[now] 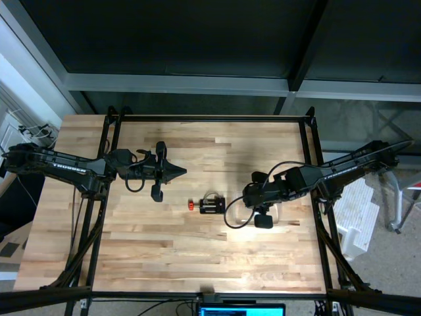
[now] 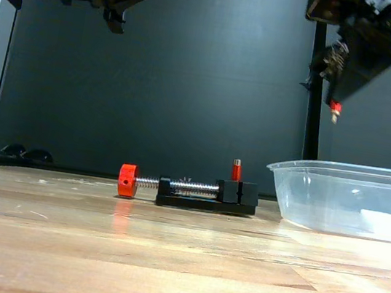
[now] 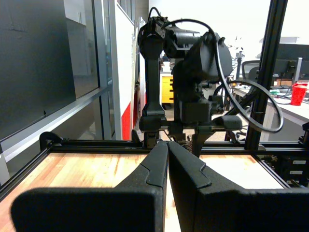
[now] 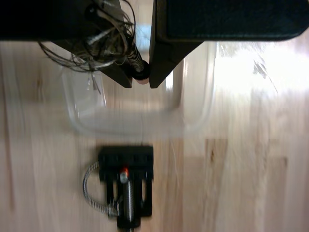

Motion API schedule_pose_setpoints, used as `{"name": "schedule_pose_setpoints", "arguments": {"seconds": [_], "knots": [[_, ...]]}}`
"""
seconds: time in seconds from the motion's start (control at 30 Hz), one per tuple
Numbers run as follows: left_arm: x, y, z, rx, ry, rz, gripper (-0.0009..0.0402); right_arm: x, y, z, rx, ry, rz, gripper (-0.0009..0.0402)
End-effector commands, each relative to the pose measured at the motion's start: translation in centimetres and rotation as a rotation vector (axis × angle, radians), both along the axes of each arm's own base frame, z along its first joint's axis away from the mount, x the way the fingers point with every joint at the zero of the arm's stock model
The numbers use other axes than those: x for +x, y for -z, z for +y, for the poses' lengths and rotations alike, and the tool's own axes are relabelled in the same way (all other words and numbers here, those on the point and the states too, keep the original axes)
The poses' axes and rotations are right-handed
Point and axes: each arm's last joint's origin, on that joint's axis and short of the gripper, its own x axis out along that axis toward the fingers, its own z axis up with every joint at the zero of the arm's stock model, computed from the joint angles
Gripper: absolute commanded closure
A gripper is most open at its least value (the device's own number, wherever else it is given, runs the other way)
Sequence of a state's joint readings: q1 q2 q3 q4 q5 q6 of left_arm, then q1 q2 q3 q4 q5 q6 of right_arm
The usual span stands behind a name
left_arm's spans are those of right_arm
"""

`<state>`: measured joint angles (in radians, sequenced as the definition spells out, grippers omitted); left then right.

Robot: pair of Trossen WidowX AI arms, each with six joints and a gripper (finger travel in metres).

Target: Remove the RCA connector from the receptacle and place in the container

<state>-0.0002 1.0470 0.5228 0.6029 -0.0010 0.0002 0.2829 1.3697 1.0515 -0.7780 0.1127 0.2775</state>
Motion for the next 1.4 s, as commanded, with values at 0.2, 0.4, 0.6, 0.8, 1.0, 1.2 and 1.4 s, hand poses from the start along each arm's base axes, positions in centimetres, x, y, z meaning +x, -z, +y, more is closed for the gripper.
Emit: {"name": "schedule_pose_setpoints", "arguments": {"seconds": [0.2,0.4,0.6,0.8,1.0,1.2,1.4], "knots": [[0.0,0.0,0.0,0.000,0.000,0.000,0.0393,-2.4,2.5,-0.2,-0.012,0.014,0.098,0.0391],[0.0,0.0,0.0,0.000,0.000,0.000,0.0393,-3.9,3.4,-0.4,-0.005,0.040,0.121,0.0391],[0.0,0.0,0.0,0.000,0.000,0.000,0.0393,-4.4,4.0,-0.5,-0.006,0.037,0.140,0.0382],[0.0,0.0,0.0,0.000,0.000,0.000,0.0393,-4.5,4.1,-0.6,-0.014,0.044,0.153,0.0336],[0.0,0.0,0.0,0.000,0.000,0.001,0.0393,-4.5,4.1,-0.6,-0.014,0.045,0.154,0.0294],[0.0,0.0,0.0,0.000,0.000,0.000,0.0393,-4.5,4.1,-0.6,-0.014,0.046,0.154,0.0275],[0.0,0.0,0.0,0.000,0.000,0.000,0.0393,-4.5,4.1,-0.6,-0.013,0.046,0.153,0.0276]]}}
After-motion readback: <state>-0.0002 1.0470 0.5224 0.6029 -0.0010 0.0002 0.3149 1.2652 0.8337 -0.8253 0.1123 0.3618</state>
